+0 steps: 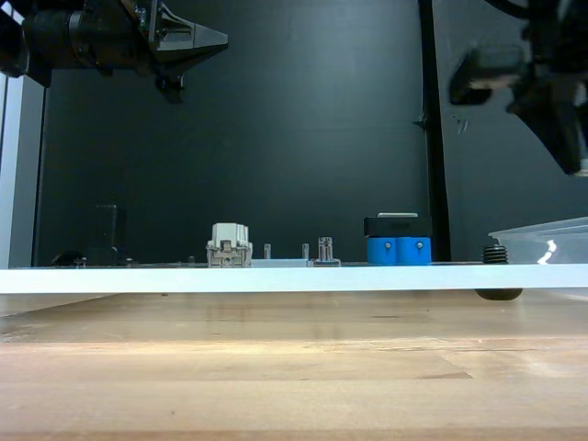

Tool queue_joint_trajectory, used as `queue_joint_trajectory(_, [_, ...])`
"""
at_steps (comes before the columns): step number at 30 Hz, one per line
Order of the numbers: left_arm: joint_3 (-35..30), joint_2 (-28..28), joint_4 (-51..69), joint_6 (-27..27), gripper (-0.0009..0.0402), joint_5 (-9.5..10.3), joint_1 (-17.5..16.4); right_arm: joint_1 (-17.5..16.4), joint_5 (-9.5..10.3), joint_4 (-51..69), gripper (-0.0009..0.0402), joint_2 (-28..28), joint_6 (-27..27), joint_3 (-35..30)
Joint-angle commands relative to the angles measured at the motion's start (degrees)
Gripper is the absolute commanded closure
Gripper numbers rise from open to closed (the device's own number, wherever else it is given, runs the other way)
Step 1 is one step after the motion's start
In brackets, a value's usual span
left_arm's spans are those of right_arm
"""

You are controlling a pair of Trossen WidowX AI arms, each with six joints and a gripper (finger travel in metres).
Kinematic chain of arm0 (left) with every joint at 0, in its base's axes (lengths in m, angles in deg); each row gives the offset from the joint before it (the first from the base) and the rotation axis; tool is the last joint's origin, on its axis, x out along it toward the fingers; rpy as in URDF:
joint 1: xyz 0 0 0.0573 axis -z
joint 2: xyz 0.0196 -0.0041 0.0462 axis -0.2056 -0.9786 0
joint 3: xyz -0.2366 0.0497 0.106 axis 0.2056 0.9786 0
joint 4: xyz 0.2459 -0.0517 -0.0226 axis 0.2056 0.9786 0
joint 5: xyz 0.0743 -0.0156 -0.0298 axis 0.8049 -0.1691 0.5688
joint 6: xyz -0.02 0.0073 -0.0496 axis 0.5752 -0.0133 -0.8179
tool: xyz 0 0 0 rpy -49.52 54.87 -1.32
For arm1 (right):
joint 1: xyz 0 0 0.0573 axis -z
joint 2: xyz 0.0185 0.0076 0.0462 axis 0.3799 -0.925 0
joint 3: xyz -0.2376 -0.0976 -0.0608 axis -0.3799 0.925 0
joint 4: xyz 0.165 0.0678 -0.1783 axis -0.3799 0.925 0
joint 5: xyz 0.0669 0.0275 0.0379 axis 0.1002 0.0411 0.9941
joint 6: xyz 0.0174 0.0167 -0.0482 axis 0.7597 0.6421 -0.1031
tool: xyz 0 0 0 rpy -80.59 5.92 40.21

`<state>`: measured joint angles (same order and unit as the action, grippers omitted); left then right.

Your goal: Pick the M12 fastener and fasten on the M12 threads

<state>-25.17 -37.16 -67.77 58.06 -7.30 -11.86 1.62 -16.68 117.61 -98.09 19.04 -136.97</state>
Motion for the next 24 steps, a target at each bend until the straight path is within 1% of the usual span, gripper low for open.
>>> queue_joint_trajectory(1, [0.0, 0.0, 0.0, 0.0, 0.0393, 0.0, 0.0, -0.6, -0.07, 0.8, 0.0358, -5.0, -0.1, -5.4])
queue_joint_trajectory(6, [0.0, 0.0, 0.0, 0.0, 0.0393, -0.02, 0.0, -1.8, -0.09, 2.2, 0.0358, -12.8, 0.0, -13.4])
queue_joint_trajectory(12, [0.0, 0.0, 0.0, 0.0, 0.0393, 0.0, 0.0, -3.2, -0.13, 2.3, 0.0358, -20.5, 0.0, -21.2])
queue_joint_trajectory(16, [0.0, 0.0, 0.0, 0.0, 0.0393, 0.0, 0.0, -3.7, -0.13, 2.1, 0.0358, -24.6, 0.1, -25.2])
queue_joint_trajectory(24, [0.0, 0.0, 0.0, 0.0, 0.0393, -0.02, 0.0, -4.6, -0.07, 1.9, 0.0358, -29.6, 0.2, -30.9])
